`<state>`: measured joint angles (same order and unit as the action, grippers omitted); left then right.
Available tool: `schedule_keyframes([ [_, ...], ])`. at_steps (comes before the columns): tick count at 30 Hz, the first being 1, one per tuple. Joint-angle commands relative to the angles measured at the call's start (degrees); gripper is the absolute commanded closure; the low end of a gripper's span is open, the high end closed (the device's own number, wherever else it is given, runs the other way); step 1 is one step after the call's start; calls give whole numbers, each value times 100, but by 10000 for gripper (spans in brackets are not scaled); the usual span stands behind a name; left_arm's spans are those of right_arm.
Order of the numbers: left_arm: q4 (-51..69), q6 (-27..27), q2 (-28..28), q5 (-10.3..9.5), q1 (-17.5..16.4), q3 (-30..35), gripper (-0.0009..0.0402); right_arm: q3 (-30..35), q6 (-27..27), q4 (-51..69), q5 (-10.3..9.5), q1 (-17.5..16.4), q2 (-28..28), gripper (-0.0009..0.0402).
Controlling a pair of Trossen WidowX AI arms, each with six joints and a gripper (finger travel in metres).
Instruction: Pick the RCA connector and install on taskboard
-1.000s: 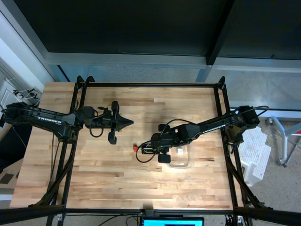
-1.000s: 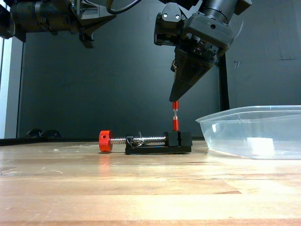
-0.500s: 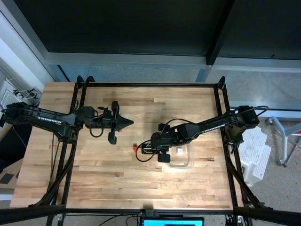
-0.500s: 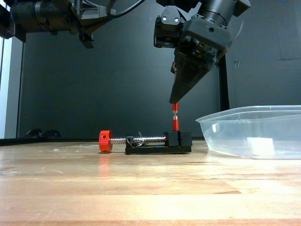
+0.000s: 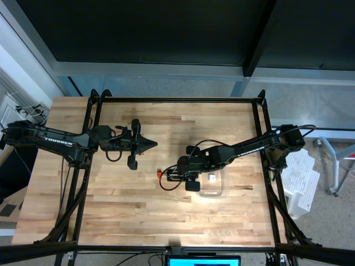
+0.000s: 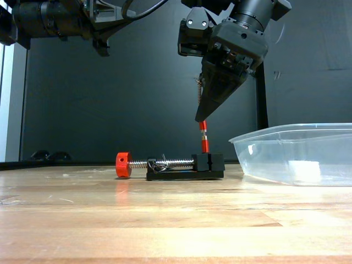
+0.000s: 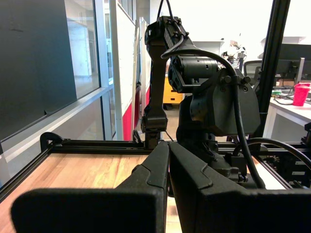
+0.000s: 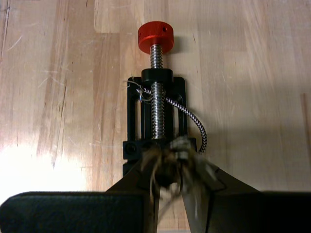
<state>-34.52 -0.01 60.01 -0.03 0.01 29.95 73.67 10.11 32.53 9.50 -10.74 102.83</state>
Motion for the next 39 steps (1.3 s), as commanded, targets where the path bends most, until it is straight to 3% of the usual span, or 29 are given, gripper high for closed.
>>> schedule_keyframes([
  [1, -2, 2, 0, 0, 0, 0, 393, -9, -11, 28, -13, 0, 81, 393],
  [31, -2, 2, 0, 0, 0, 0, 393, -15, -13, 125, -11, 0, 46, 392],
  [39, -2, 2, 0, 0, 0, 0, 393, -15, -61, 94, -11, 0, -42, 336],
])
